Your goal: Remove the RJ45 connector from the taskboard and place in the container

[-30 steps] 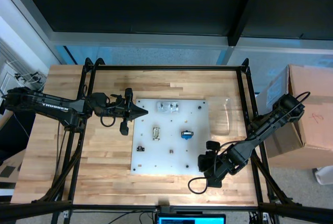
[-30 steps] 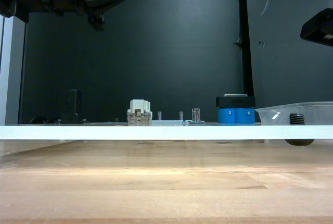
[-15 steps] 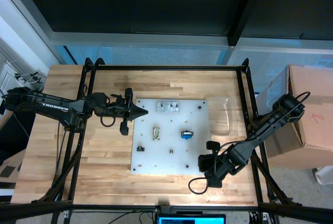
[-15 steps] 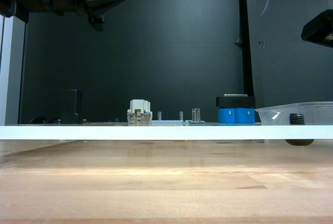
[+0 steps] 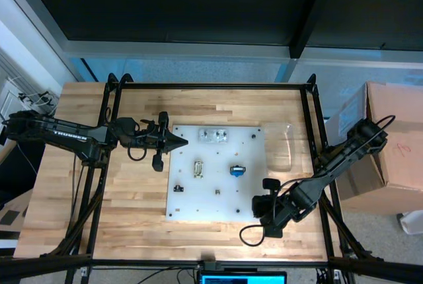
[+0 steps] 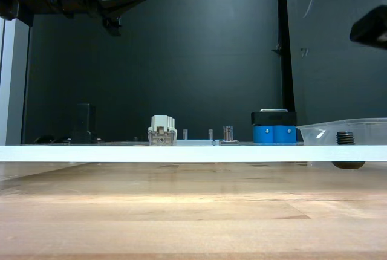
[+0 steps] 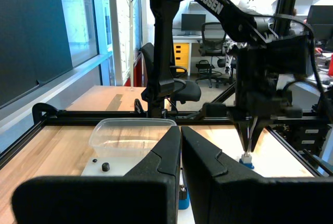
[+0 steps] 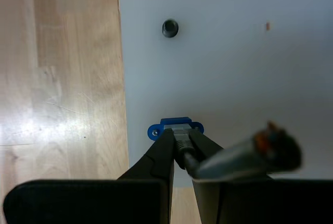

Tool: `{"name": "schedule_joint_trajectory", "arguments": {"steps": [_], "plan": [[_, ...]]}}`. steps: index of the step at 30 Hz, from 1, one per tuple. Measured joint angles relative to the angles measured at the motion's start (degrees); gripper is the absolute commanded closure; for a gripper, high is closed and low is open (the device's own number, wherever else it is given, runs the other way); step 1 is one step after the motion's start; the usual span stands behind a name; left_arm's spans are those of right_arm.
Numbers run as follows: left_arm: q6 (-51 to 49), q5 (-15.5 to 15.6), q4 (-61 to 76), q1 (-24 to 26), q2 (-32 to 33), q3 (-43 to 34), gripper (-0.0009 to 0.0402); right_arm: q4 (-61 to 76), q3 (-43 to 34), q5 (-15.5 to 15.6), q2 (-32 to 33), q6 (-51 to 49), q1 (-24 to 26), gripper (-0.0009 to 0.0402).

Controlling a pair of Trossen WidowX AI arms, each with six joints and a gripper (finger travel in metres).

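Note:
The grey RJ45 connector (image 8: 181, 139), with a short cable stub, is held upright in my shut right gripper (image 8: 179, 136) directly over its blue seat (image 8: 176, 126) at the white board's (image 8: 234, 67) near right corner. In the left wrist view the connector (image 7: 245, 157) hangs at the fingertips just above the blue seat (image 7: 250, 165); I cannot tell whether it is fully clear. My right gripper (image 5: 260, 213) points down at the board (image 5: 192, 198). My left gripper (image 5: 180, 142) hovers high at the board's left edge, shut on nothing. The clear container (image 5: 281, 145) stands right of the board.
The board also carries a beige connector block (image 5: 197, 168), a blue-and-black mount (image 5: 236, 170) and clear parts (image 5: 215, 137) at the back. A small black part (image 6: 344, 138) lies inside the container (image 6: 363, 128). A black frame (image 5: 310, 119) borders the table, and a cardboard box (image 5: 390, 145) stands at the right.
In the low view my right gripper has risen a little. The left arm has not moved.

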State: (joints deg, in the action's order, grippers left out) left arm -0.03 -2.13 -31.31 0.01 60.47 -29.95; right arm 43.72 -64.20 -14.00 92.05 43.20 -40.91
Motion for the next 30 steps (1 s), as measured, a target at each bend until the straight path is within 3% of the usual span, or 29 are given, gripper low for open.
{"name": "schedule_joint_trajectory", "arguments": {"steps": [30], "plan": [[0.0, 0.0, -0.02, 0.0, 0.0, 0.02, 0.0393, 6.51, -3.19, 0.02, -4.2, -0.2, 0.28, 0.0392]]}}
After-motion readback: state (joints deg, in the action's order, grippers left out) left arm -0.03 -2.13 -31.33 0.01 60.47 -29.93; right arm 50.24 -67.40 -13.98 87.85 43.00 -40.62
